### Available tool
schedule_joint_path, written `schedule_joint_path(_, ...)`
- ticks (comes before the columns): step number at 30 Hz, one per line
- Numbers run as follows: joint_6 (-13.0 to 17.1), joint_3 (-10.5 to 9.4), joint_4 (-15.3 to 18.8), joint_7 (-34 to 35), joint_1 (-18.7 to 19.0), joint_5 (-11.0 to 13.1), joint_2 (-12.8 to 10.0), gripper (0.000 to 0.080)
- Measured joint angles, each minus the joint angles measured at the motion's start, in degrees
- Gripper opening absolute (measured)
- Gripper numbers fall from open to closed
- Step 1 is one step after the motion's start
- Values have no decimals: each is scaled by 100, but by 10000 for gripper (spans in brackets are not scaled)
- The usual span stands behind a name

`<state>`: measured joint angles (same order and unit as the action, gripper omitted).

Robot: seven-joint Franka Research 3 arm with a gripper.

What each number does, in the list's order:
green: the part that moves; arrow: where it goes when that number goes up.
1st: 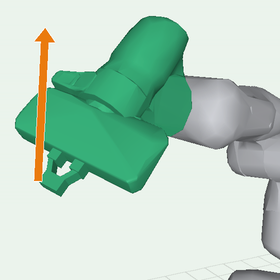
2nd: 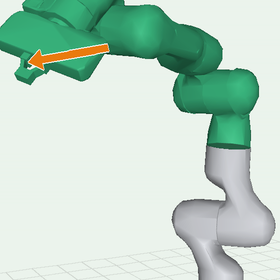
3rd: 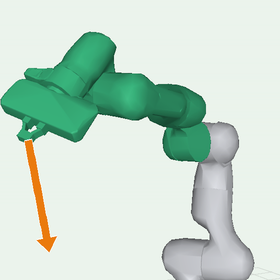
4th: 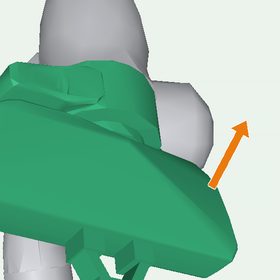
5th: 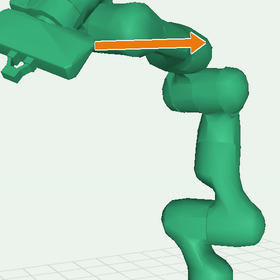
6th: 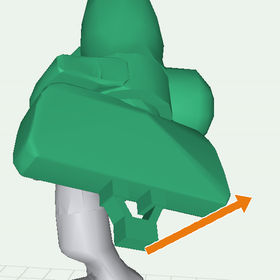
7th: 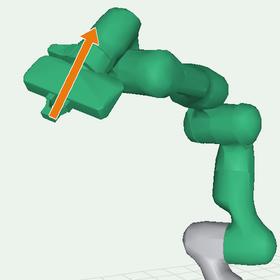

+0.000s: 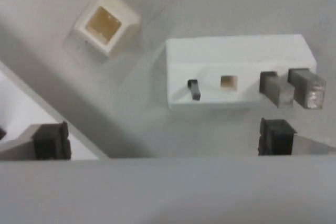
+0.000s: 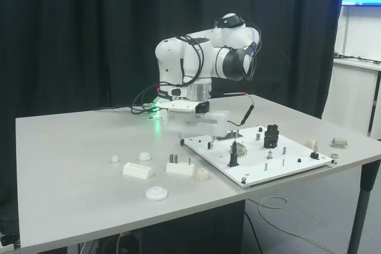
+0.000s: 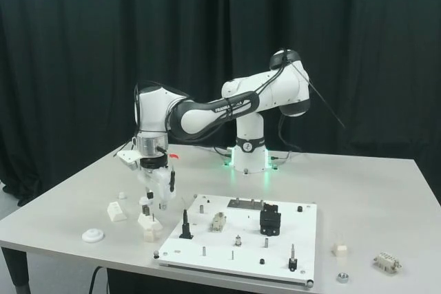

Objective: Pick square peg 1.

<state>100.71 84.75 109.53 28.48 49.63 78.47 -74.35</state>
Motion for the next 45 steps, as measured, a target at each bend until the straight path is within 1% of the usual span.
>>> schedule_joint_path(6,121,-117,-21,-95,-48,38,-7,800)
schedule_joint_path(21,355,-361,-93,-168,-129,39,-39,800)
schedule_joint_path(45,586,-576,-125,-223,-146,39,-47,800)
